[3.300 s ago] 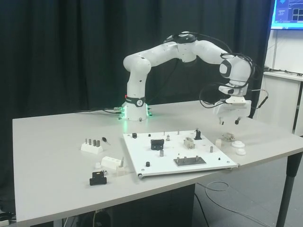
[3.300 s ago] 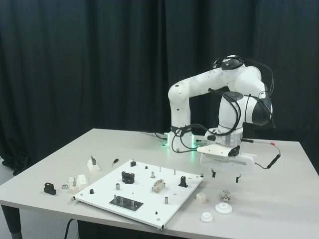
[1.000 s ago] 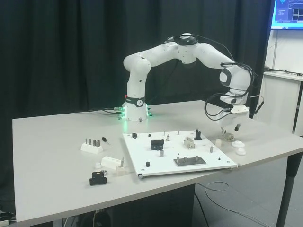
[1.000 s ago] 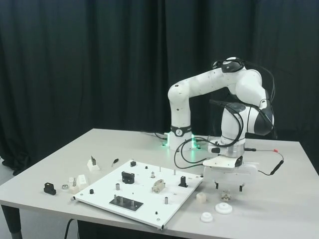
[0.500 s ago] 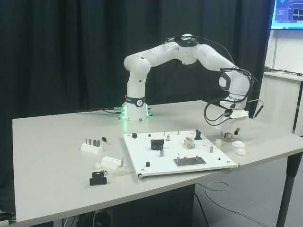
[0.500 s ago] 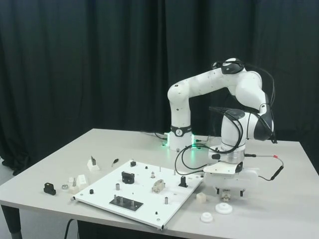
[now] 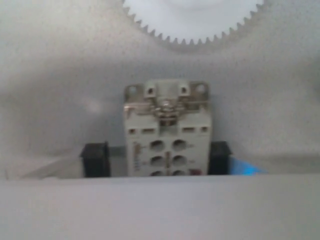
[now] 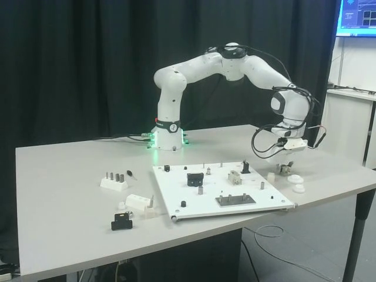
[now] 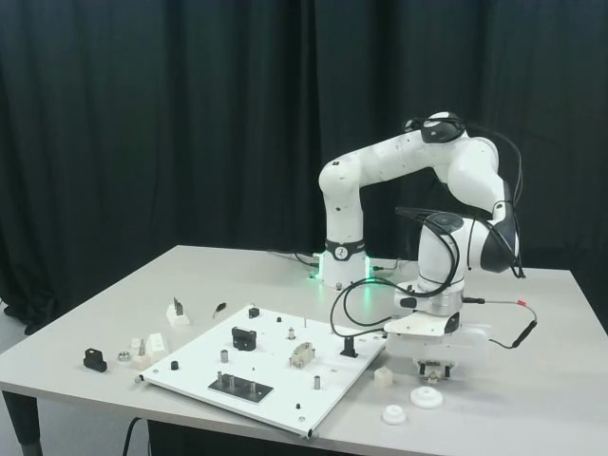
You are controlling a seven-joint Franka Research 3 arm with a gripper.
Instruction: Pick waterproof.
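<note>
Two black fingertips [image 7: 95, 159] of pincer [image 7: 157, 160] flank waterproof connector [image 7: 166, 132], spread wide, not yet clamped. Connector sits on table [image 8: 70, 176] near white gear [image 7: 192, 17]. Approach done; closing, lifting remain.

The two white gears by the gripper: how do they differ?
The nearer gear lies at the table's front edge, farther from the gripper; the other gear lies just before it. The nearer gear looks smaller; the other gear looks wider. The other gear's toothed rim shows in the wrist view beyond the connector; the nearer gear does not. Both are white and lie flat.
</note>
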